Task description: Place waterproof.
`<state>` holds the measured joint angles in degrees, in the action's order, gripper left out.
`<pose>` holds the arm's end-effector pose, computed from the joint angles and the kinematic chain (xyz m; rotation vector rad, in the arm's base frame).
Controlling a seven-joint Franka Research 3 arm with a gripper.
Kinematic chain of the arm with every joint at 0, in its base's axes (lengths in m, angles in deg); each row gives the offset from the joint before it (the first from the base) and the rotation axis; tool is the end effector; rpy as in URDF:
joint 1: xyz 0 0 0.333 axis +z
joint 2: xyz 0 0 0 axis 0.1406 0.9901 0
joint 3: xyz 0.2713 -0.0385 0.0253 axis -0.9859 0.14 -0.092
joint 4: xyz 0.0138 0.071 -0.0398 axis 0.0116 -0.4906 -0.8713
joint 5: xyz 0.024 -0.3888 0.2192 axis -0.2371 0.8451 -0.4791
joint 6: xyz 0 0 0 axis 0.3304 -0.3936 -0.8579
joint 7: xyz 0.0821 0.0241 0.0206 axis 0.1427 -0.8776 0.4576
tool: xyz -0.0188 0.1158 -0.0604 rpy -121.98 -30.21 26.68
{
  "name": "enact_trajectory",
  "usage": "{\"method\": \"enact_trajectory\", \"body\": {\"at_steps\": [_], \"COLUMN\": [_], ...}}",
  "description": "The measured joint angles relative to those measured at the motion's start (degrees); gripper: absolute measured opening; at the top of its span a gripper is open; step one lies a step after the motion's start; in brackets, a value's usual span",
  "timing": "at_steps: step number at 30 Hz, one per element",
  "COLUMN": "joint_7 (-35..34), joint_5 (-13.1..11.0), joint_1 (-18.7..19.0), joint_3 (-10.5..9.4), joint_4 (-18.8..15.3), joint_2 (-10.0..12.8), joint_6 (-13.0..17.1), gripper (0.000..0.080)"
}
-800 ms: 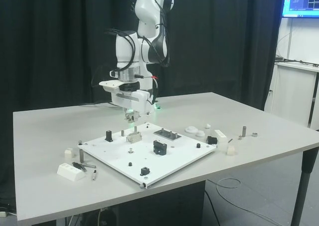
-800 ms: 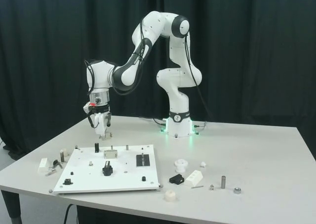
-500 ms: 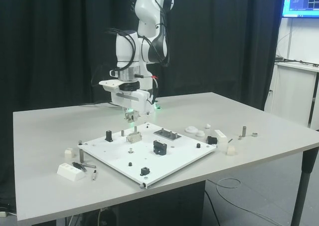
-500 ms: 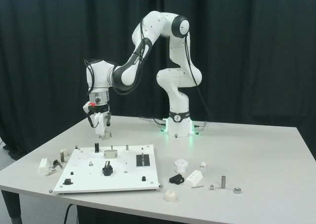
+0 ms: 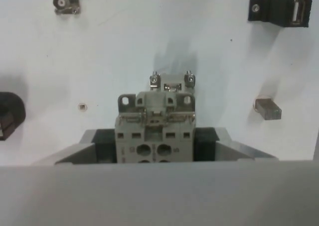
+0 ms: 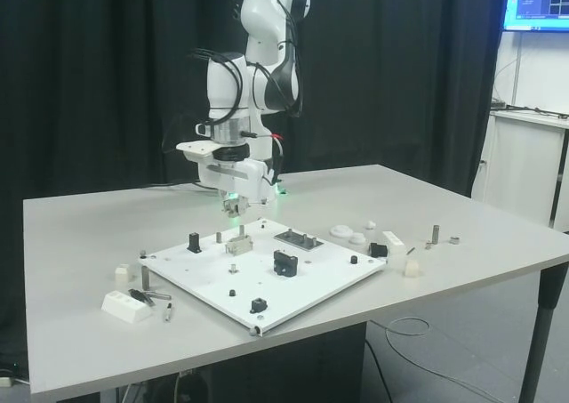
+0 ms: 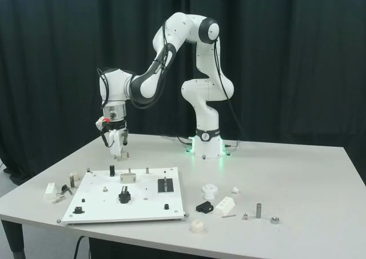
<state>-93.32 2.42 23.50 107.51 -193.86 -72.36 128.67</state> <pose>0.4899 -0.2998 0.2027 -1.6312 2.6313 0.0377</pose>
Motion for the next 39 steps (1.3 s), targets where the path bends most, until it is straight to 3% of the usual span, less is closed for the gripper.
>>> {"method": "enact_trajectory", "body": {"at_steps": [9, 22, 39], "joint_7": [0.6, 10.4, 18.5], "joint_5": [1.3, 1.6, 1.4], "joint_1": [0.1, 3.1, 12.2], "joint_3": [0.04, -1.39, -9.06], "joint_4": [0.0, -0.4, -0.9], "joint_2": [-0.4, -2.1, -3.0], "joint_6": [-0.2, -0.4, 1.0], "gripper": [0.0314, 0.0314, 0.0314]}}
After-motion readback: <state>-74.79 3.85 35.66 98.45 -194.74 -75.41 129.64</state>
